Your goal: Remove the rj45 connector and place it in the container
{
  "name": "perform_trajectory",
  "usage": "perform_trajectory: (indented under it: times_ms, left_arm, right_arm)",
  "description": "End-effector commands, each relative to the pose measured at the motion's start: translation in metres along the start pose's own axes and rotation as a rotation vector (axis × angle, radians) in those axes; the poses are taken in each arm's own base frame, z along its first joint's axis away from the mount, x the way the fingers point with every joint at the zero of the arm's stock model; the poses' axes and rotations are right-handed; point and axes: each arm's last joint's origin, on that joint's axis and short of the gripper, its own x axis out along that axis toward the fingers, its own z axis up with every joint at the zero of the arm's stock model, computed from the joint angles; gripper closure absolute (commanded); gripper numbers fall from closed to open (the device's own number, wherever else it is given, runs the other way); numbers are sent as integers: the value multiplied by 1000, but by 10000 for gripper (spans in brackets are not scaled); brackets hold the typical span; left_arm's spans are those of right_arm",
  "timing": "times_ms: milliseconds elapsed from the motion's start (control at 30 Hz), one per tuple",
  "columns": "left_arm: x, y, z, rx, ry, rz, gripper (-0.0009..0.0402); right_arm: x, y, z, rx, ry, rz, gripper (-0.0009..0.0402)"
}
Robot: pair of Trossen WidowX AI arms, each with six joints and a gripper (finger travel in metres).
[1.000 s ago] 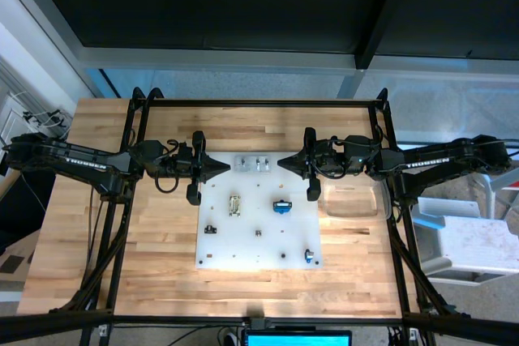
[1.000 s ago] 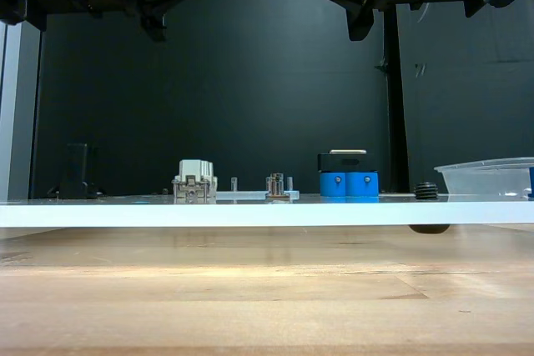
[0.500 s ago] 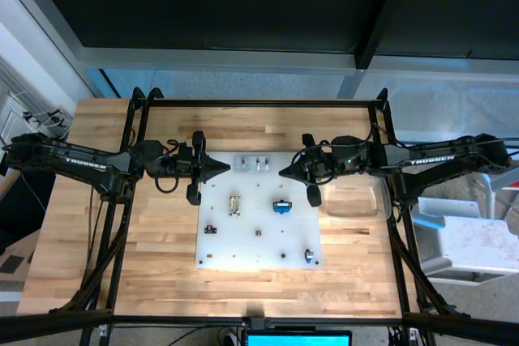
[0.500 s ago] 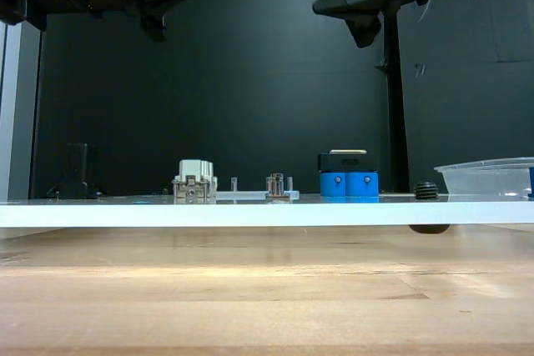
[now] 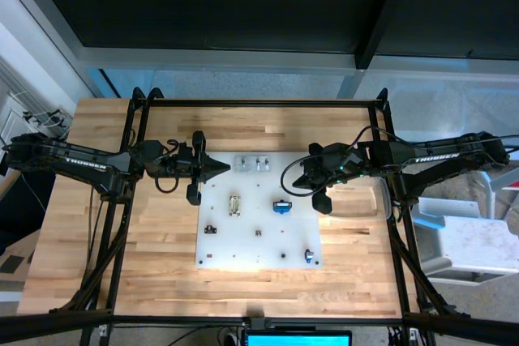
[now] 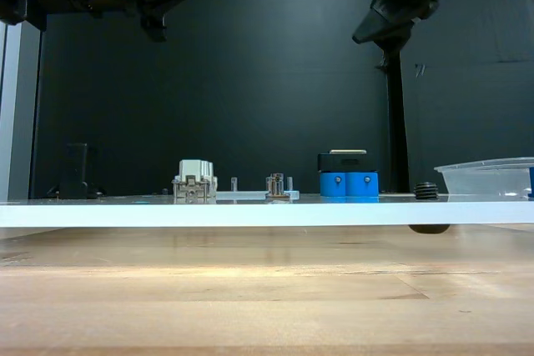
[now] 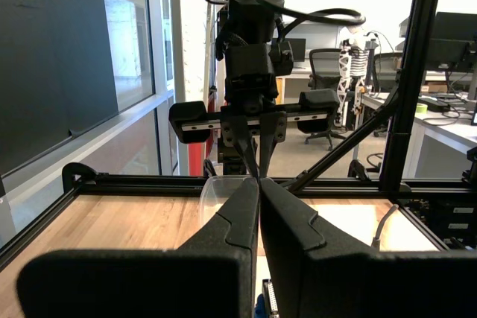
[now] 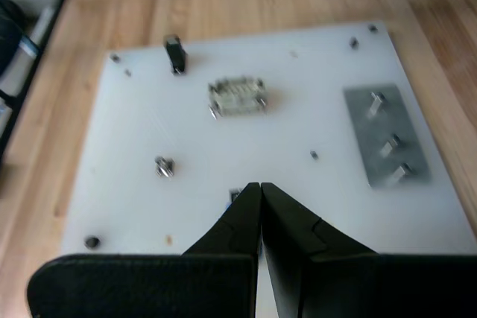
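Above white board (image 5: 243, 241): right pincer (image 8: 260, 188) closed, empty; left pincer (image 7: 258, 180) likewise, over left edge.

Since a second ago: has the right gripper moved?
Yes: the right gripper pitched down and shifted nearward over the white board; the left gripper hovers at its far-left corner.

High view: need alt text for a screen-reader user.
The right gripper, shut, tilts down over the white board's far right area, near a blue component. The left gripper, shut, hovers by the board's far left corner. A clear container sits on the wooden table right of the board.
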Motion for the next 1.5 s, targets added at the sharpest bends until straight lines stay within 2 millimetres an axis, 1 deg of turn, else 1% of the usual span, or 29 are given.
perform_trajectory:
  times_ms: [33, 133, 267, 600, 867, 1200, 1500]
  left_arm:
    - [0, 0, 0, 0, 0, 0, 393]
    - [0, 0, 0, 0, 0, 0, 393]
    - [0, 0, 0, 0, 0, 0, 393]
    - [0, 0, 0, 0, 0, 0, 393]
    - [0, 0, 0, 0, 0, 0, 393]
    - [0, 0, 0, 0, 0, 0, 393]
    - [0, 0, 0, 0, 0, 0, 393]
  right_arm:
    - [-3, 4, -1, 0, 42, -16, 393]
    - [-6, 9, -4, 0, 76, -39, 393]
    - [-10, 21, -10, -18, 131, -94, 393]
    - [-18, 55, -30, -1, 221, -64, 393]
    - [-24, 72, -41, 8, 257, -71, 393]
    - [-13, 101, -55, 16, 324, -46, 393]
    - [-5, 127, -54, 24, 357, -20, 393]
